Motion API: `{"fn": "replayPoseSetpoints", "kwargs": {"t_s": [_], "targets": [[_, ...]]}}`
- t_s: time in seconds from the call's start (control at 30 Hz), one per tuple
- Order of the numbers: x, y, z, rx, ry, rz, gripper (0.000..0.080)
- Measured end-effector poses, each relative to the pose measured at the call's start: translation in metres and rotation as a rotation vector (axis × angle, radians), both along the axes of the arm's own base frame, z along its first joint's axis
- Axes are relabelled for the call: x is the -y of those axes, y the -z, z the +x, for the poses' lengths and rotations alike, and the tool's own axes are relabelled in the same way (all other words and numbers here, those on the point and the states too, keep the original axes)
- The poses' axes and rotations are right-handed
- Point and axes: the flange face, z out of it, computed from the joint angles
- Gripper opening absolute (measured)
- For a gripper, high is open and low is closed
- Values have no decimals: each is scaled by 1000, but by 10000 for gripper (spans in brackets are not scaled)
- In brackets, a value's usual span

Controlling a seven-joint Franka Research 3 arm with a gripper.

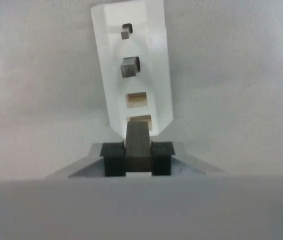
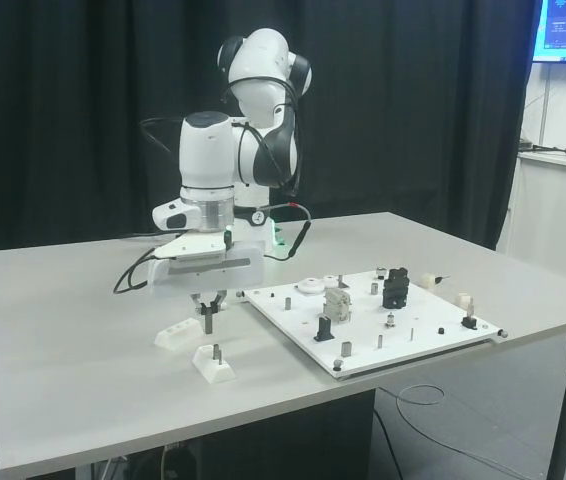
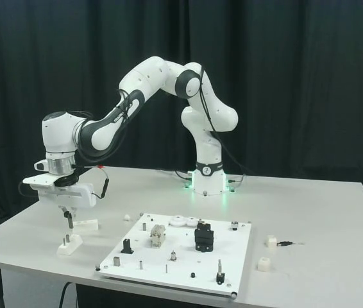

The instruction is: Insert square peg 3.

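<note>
**Peg held over the white holder block**

At the left side of the grey table (image 2: 83, 330), the white arm (image 3: 136, 90) reached down and out from its base, and its gripper (image 2: 208, 306) hung just above a long white holder block (image 1: 131, 70). The black fingers (image 1: 112, 159) were clamped on a grey square peg (image 1: 137, 142), which stood upright between them with its lower end pointing down at the block. In the wrist view the block showed four square holes in a row: the two farthest from the gripper each held a grey peg, the next was open, and the held peg sat right over the nearest one; whether it had entered that hole could not be told. Just beside that block, nearer the table's front edge, a smaller white block (image 2: 213, 364) carried one short upright peg. To the right lay a white board (image 2: 373, 320) set with assorted small black, grey and white parts.
</note>
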Motion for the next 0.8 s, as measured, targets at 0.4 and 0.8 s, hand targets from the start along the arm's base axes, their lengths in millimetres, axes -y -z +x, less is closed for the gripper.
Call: {"fn": "replayPoseSetpoints", "kwargs": {"t_s": [0.4, 0.8], "targets": [[-1, -1, 1, 1, -5, 0, 106], [-1, -3, 1, 5, -12, -1, 106]]}}
